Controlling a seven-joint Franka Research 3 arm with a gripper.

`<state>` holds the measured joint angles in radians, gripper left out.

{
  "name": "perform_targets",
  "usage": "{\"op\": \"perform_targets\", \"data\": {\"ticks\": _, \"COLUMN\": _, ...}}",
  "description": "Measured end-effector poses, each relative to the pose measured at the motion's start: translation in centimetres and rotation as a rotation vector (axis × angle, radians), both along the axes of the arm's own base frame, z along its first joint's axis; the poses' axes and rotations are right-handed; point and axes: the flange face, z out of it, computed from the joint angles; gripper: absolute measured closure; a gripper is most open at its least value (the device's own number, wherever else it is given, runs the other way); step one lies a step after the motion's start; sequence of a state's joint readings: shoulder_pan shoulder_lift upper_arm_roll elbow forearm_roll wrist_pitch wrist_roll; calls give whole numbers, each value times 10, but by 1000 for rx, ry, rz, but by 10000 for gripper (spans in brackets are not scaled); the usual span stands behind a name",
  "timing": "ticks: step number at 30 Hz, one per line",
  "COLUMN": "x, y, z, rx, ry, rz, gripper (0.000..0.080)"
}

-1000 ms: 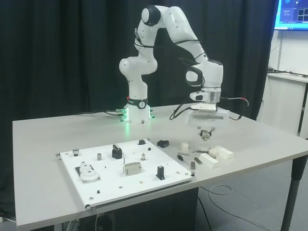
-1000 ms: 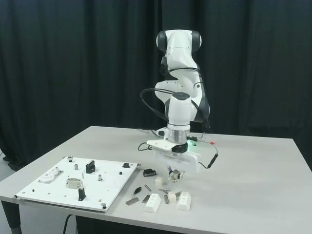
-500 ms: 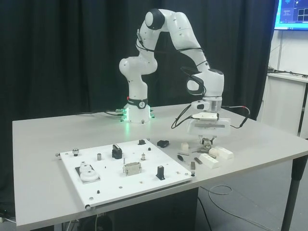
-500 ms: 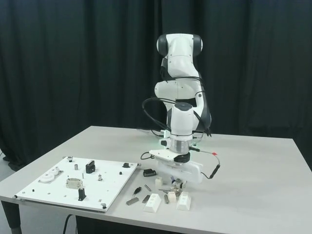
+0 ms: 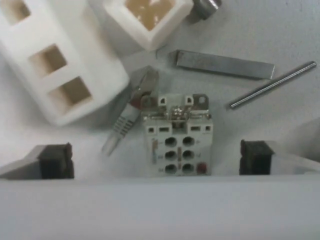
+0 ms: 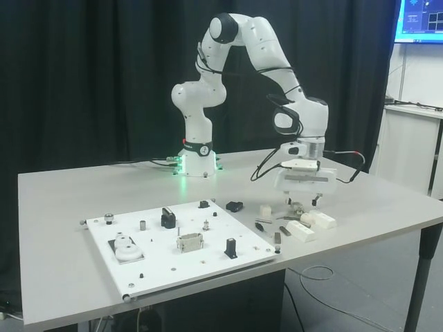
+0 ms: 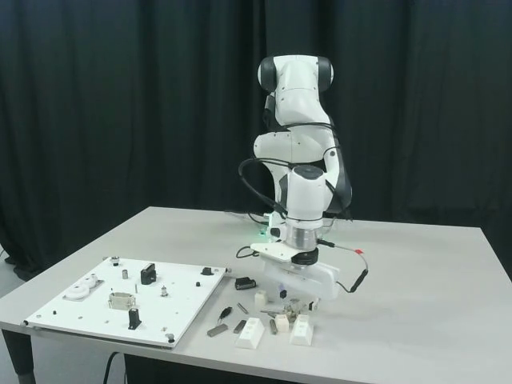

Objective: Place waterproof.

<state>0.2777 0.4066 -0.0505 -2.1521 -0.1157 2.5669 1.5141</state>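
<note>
1. The white waterproof plug (image 5: pixel 177 137) lies on the grey worktop (image 5: pixel 280 30), between the pincer's (image 5: pixel 156 159) spread fingers (image 5: pixel 255 157), which touch nothing.
2. A white block (image 5: pixel 60 65) and a flat bar (image 5: pixel 225 65) lie near.
3. The arm (image 6: pixel 291 111) has come down lower than before.

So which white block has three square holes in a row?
The long white block, lying beside the connector between the open gripper. The small white block next to it has only one big hole.
</note>
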Motion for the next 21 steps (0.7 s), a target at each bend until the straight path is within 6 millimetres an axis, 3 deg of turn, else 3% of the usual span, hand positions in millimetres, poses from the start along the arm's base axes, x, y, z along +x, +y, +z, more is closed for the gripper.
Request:
{"op": "perform_targets", "data": {"ticks": 5, "x": 4, "y": 4, "z": 10, "rx": -12, "ry": 14, "rz": 11, "gripper": 259}}
{"op": "perform_targets", "data": {"ticks": 6, "x": 5, "y": 5, "z": 12, "rx": -13, "ry": 16, "rz": 11, "gripper": 15}}
{"op": "perform_targets", "data": {"ticks": 21, "x": 15, "y": 6, "z": 31, "rx": -40, "ry": 42, "rz": 16, "gripper": 3}}
